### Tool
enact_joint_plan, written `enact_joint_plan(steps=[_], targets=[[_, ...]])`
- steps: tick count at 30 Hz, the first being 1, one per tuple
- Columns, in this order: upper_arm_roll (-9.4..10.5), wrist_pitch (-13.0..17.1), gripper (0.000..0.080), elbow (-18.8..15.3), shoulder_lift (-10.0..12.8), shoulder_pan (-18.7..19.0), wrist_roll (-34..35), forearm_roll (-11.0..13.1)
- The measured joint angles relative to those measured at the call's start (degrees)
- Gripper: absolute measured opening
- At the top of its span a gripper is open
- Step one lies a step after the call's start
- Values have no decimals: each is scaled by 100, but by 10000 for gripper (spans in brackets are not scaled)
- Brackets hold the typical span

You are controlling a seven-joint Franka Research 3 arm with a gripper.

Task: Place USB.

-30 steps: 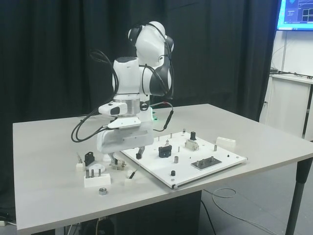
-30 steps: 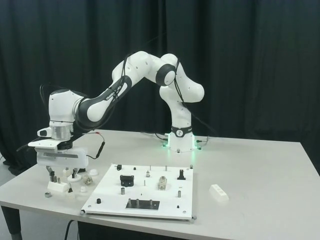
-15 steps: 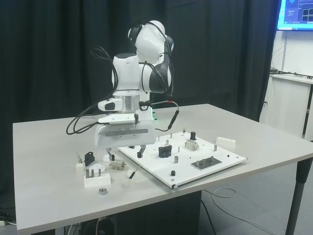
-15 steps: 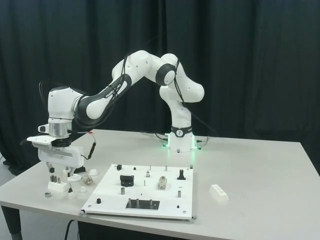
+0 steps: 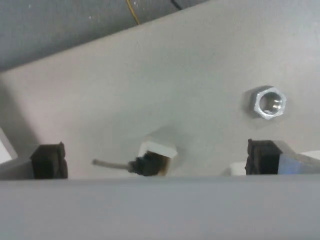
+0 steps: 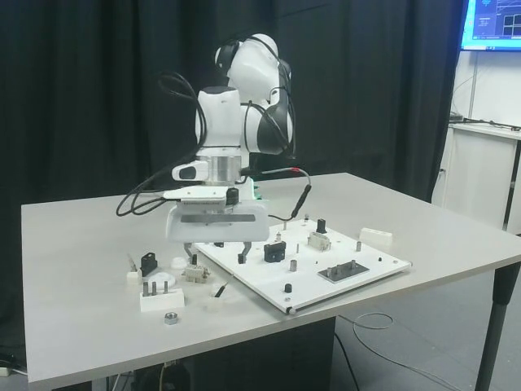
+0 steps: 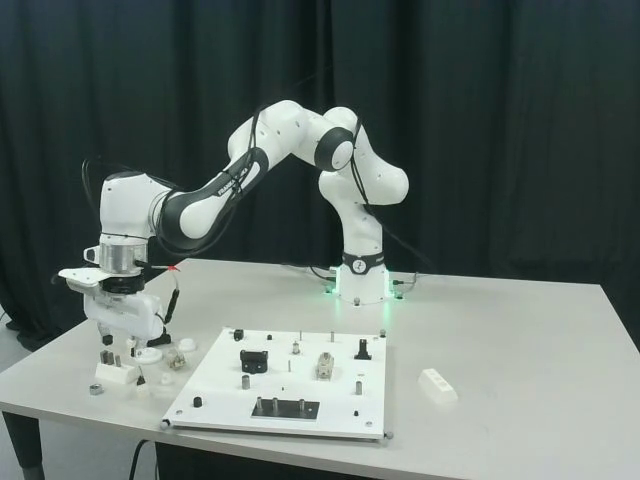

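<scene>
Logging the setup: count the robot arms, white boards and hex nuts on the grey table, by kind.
robot arm: 1
white board: 1
hex nut: 1
Total: 3

The flat grey table [image 6: 81,244] carries a white square board [image 6: 366,273] studded with small pegs and black fittings. Beside the board lie a metal hex nut [image 6: 172,318], a white block with upright pegs [image 6: 159,298], and a small white block [image 6: 375,236] well apart.
</scene>
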Motion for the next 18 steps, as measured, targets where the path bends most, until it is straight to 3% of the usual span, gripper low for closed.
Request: enact_joint_plan(steps=[9, 18], targets=[[1, 208, 800, 1, 3, 194, 1366, -378], [57, 384, 800, 13, 4, 309, 3422, -1195]])
